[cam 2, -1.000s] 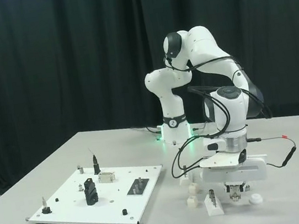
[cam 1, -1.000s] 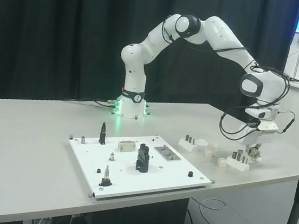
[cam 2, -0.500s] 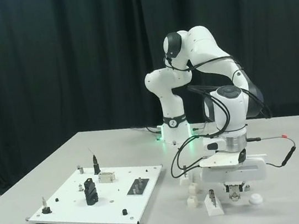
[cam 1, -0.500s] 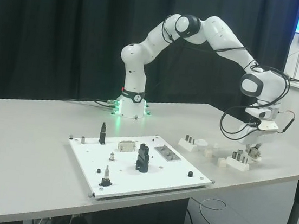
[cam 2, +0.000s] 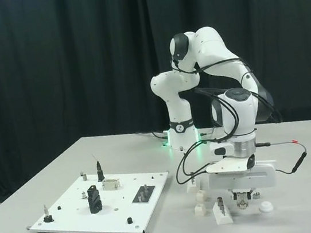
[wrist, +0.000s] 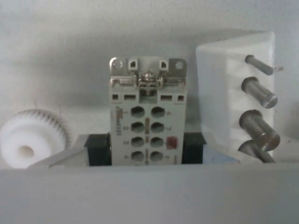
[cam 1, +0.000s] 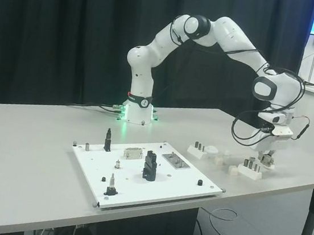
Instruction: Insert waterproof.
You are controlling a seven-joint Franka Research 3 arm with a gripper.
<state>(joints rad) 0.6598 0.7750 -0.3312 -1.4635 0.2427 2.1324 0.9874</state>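
Wrist view: jaws closed on the waterproof connector (wrist: 146,125), black pads against its two sides, held low over the tabletop (cam 1: 40,137) beside the white peg block (wrist: 229,84) and gear (wrist: 32,145). Risk: a thin side grip may let it tilt or slip during transfer to the white board (cam 1: 138,178)

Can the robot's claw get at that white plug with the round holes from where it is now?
Probably yes. In the wrist view the plug sits right between the black fingers of the gripper, which seem to grip it already. The gear and the block of metal pins stand off to either side.
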